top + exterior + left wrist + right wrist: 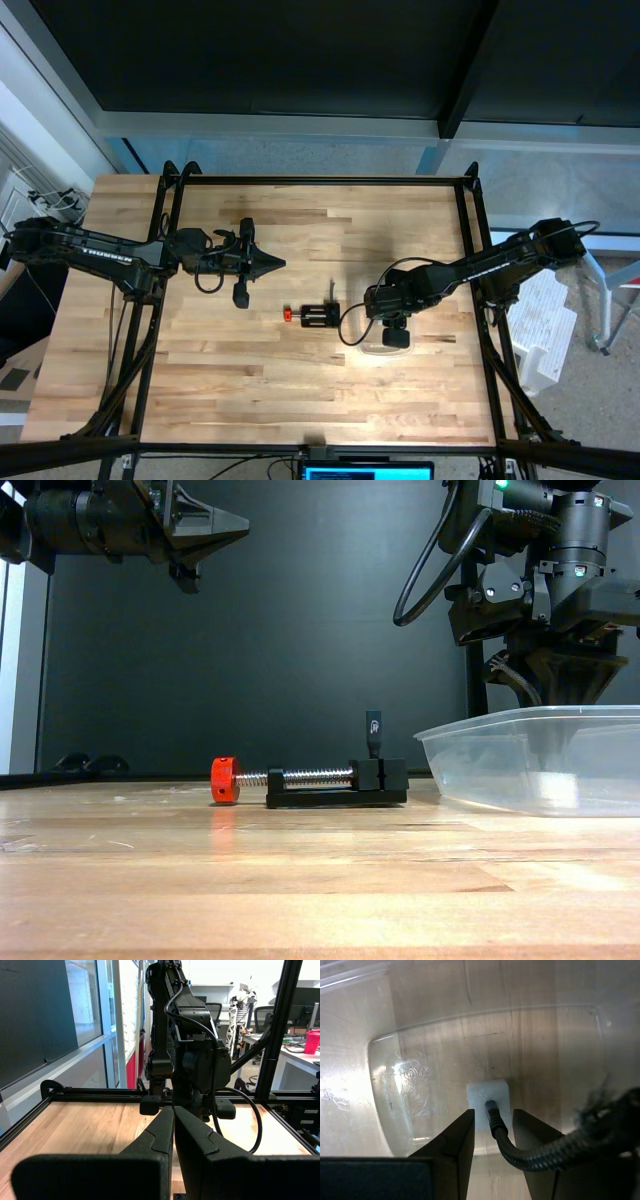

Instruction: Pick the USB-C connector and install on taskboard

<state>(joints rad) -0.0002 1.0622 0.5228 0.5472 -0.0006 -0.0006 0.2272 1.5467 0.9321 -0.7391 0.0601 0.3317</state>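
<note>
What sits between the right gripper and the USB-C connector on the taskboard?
Nothing visible blocks it from above. The USB-C connector stands upright on the taskboard; the right gripper hangs open over the clear tray beside it, seemingly above the rim, a braided cable crossing between its fingers. Left gripper is shut, high at the left.

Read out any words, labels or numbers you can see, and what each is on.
"TROSSEN": on the left arm, in the high view.
Pale mark on the USB-C connector standing in the taskboard: too small to read.
None on the left gripper, shut, high over the table, or the right gripper, open above the clear tray.
</note>
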